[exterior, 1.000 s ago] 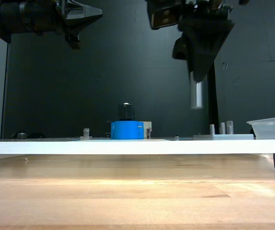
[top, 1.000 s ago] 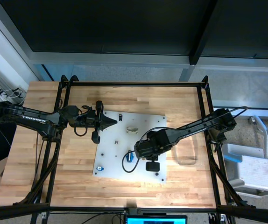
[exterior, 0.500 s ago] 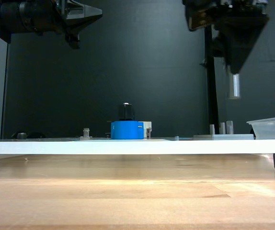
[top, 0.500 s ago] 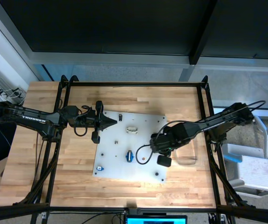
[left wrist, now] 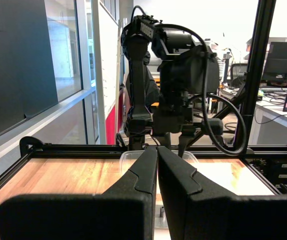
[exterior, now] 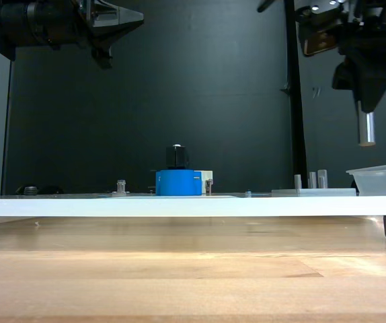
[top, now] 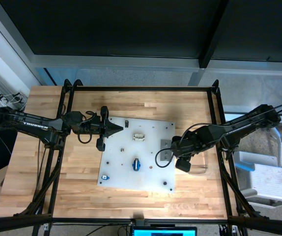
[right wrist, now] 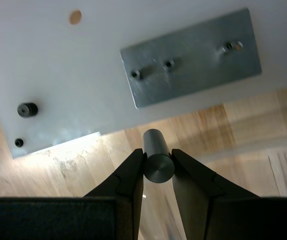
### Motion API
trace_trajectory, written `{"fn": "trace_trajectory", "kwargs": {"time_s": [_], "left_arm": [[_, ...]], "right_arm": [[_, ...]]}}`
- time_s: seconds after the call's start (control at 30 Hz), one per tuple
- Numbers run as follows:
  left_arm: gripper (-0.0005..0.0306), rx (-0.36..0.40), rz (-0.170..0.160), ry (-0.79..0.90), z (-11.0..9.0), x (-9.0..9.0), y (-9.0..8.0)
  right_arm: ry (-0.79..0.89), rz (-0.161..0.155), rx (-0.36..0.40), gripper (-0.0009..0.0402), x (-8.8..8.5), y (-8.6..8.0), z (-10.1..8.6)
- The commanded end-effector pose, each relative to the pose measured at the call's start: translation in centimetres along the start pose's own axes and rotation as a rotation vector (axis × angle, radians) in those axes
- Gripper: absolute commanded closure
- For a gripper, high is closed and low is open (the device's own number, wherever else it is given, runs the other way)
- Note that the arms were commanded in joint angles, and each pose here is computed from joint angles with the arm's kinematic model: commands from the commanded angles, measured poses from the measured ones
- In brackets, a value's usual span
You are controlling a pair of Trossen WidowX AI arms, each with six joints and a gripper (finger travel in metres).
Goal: Pick the 16mm cylinder and place it in the container
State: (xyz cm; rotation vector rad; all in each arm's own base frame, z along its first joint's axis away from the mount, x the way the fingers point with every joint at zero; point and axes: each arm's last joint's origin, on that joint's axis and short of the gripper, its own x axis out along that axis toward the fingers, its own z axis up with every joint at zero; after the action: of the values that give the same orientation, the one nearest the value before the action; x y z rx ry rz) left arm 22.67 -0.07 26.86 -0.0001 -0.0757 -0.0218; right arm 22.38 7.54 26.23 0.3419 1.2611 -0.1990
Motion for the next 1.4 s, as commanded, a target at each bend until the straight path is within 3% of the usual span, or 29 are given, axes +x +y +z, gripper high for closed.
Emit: {"fn": "trace_trajectory", "kwargs": {"time_s": [0.03,0.2,0.33,0.47,1.03,1.4], "left_arm": [[0.03,0.0,0.0,0.0,0.0,0.0,0.0],[0.03,0.0,0.0,0.0,0.0,0.0,0.0],[0.03,0.0,0.0,0.0,0.0,0.0,0.0],[0.03,0.0,0.0,0.0,0.0,0.0,0.0],[0.03,0.0,0.0,0.0,0.0,0.0,0.0],[0.03,0.0,0.0,0.0,0.0,0.0,0.0]], "right_arm": [[-0.004,0.005,0.018,0.038,-0.2,-0.7,-0.9],[0.004,0.025,0.042,0.038,-0.2,-1.8,-2.3],[0.028,0.059,0.049,0.038,-0.1,-2.5,-3.4],[0.037,0.066,0.047,0.038,0.1,-3.1,-4.3],[0.146,0.216,0.007,0.0379,3.5,-4.0,-6.6],[0.168,0.25,-0.001,0.0341,5.2,-4.4,-7.4]]}}
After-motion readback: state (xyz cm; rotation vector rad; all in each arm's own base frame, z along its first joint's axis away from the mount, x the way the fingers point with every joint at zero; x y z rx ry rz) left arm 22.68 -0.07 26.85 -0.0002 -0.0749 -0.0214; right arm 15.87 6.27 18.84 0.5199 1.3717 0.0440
